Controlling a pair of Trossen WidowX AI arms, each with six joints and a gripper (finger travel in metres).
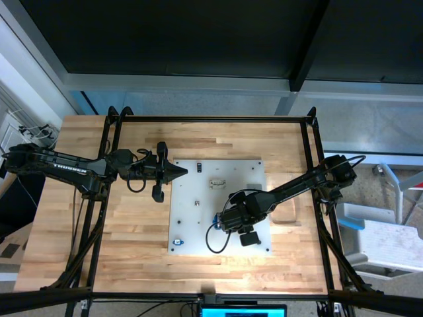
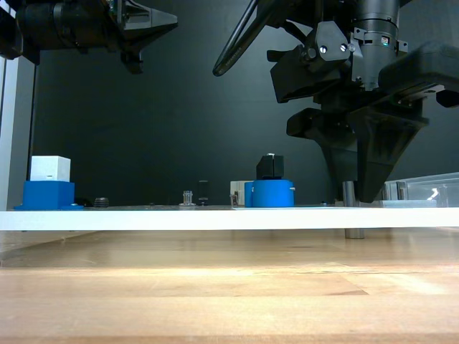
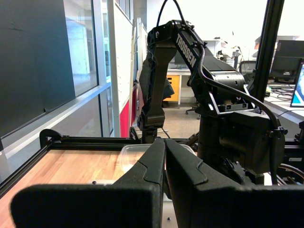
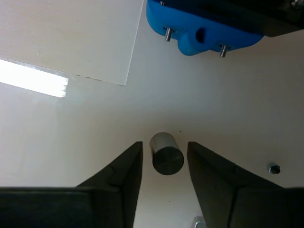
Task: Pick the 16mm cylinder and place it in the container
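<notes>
The right gripper (image 4: 164, 146), just below centre in the high view, stood spread around the short silver-grey metal cylinder (image 4: 167, 160), not touching it; the left gripper (image 1: 182, 171), pressed together, hovered centre-left.

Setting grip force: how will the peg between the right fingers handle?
Peg looks solid metal: likely stiff, heavy. Round, smooth: may slip, roll if tipped. Right gripper open around it; left gripper shut above board's left edge.
</notes>
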